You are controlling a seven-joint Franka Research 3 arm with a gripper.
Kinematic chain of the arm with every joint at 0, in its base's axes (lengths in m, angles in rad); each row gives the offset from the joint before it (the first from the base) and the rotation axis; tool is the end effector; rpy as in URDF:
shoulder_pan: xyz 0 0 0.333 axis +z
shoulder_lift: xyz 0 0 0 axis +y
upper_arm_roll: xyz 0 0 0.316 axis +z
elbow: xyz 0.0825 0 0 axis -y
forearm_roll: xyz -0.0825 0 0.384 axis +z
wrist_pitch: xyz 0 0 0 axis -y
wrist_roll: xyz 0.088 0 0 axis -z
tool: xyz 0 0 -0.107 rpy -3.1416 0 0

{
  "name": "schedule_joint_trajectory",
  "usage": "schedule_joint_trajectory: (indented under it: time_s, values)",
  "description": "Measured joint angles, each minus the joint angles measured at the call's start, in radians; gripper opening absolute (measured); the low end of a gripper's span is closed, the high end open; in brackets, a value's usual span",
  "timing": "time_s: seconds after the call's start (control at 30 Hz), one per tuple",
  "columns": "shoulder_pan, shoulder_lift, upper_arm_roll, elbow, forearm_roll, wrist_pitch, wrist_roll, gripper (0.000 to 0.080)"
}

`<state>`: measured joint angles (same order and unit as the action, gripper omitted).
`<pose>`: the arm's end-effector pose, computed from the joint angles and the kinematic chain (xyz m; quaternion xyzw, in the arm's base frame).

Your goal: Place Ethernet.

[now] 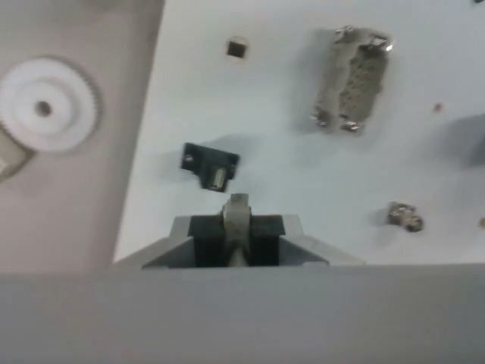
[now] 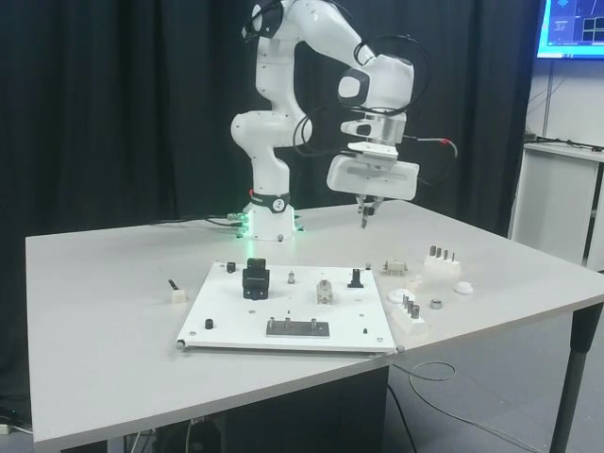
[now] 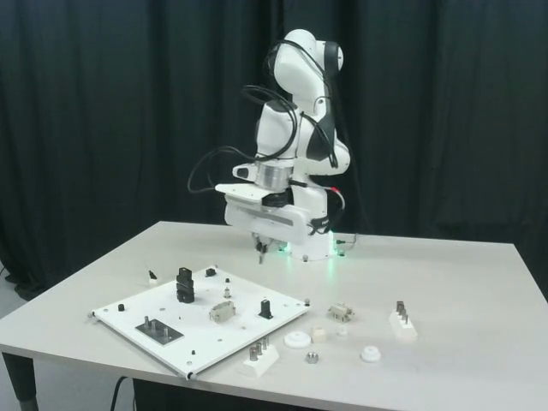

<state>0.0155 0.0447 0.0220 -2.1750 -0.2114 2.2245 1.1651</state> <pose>0.5411 0.0137 0.3727 0.8747 -0.4774 0.0492 0.0674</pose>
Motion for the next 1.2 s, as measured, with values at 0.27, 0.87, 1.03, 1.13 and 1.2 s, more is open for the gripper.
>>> schedule_joint_trajectory:
  time_s: [0.27, 0.87, 1.03, 1.13, 1.2]
  values:
    - [0.001, 0.023, 0.052, 0.0, 0.001, 0.007, 0.15, 0.0065]
    - [0.006, 0.105, 0.15, 0.01, 0.002, 0.084, 0.638, 0.0065]
    - [0.006, 0.116, 0.152, 0.013, 0.002, 0.104, 0.717, 0.0065]
    - [0.005, 0.121, 0.152, 0.013, 0.003, 0.121, 0.778, 0.0065]
    - [0.005, 0.124, 0.152, 0.013, 0.003, 0.133, 0.831, 0.0065]
